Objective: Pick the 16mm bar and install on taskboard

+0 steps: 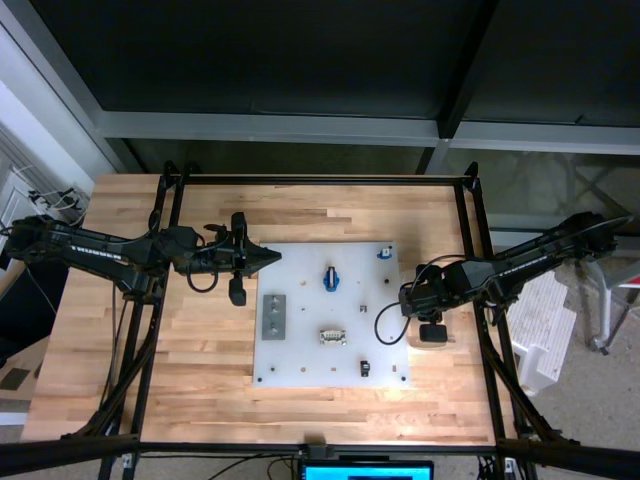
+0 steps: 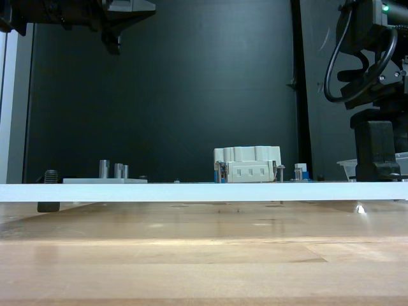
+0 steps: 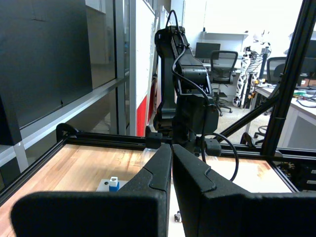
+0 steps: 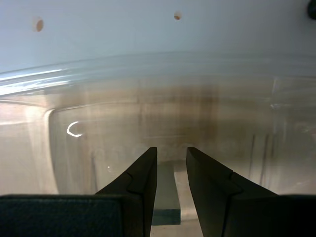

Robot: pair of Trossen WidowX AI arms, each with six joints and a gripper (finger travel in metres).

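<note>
Straddling the grey 16mm metal bar, lying free in the clear plastic tray right of the white task board, the black right gripper, fingers apart, should centre before clamping squarely; black left gripper, fingers together, hovers over the board's far left corner

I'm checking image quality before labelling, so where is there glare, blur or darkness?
Right wrist view: glare streaks on the clear tray, where the right gripper, open, hangs over the 16mm bar lying inside. Low view: dark backdrop, blurred near table. Left wrist view: bright background room; left gripper shut, high over the taskboard's left edge.
</note>
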